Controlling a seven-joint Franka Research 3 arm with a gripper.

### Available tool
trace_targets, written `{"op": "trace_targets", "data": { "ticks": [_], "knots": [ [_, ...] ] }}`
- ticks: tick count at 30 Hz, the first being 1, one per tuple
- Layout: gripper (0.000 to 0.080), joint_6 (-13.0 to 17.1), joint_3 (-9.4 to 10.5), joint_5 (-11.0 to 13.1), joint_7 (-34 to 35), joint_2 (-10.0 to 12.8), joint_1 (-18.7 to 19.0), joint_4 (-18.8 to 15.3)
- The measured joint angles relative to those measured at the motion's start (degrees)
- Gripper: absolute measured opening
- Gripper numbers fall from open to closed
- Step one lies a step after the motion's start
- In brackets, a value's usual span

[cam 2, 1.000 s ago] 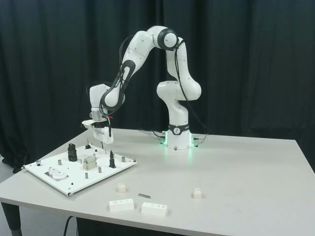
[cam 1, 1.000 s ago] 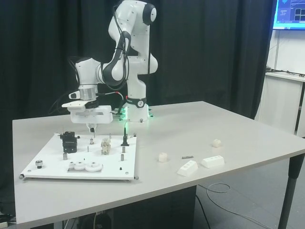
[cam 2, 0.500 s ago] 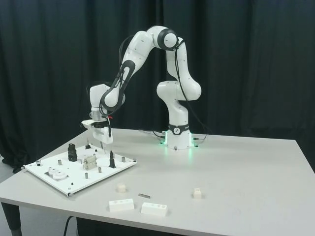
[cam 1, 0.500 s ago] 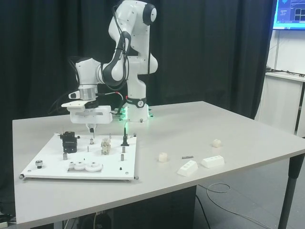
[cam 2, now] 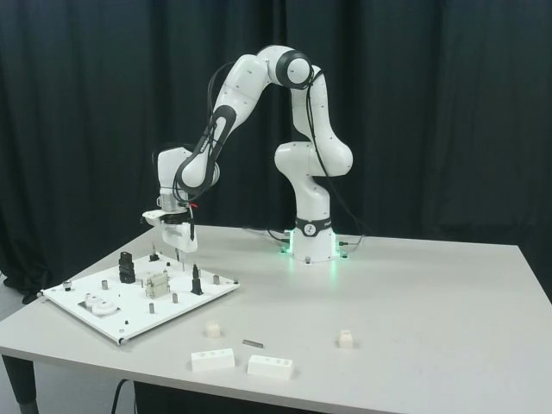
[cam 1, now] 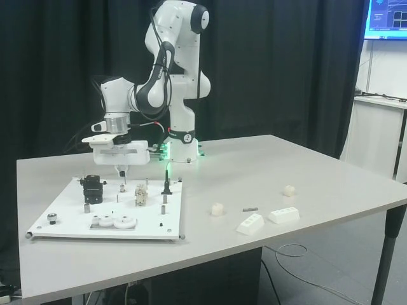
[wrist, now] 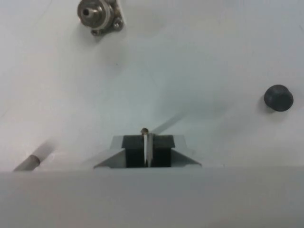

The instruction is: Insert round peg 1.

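White arm (cam 2: 297, 155), rounded glossy links, black joint bands, black cable along the links (green light ring at base (cam 2: 312, 256)).

Board (cam 1: 108, 213) left on table (cam 1: 267, 171), blocks (cam 1: 267, 219) right

Pincer (wrist: 147, 148) shut, arm (cam 2: 226, 103) bent downward
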Motion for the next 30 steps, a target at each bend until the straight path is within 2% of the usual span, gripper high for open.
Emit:
{"op": "trace_targets", "data": {
  "ticks": [12, 30],
  "knots": [
    [0.0034, 0.82, 0.30, 1.79, -1.56, 0.19, 0.00, 0.00],
    [0.0034, 0.90, 0.33, 2.14, -2.43, 0.23, 0.00, -0.01]
  ]
}}
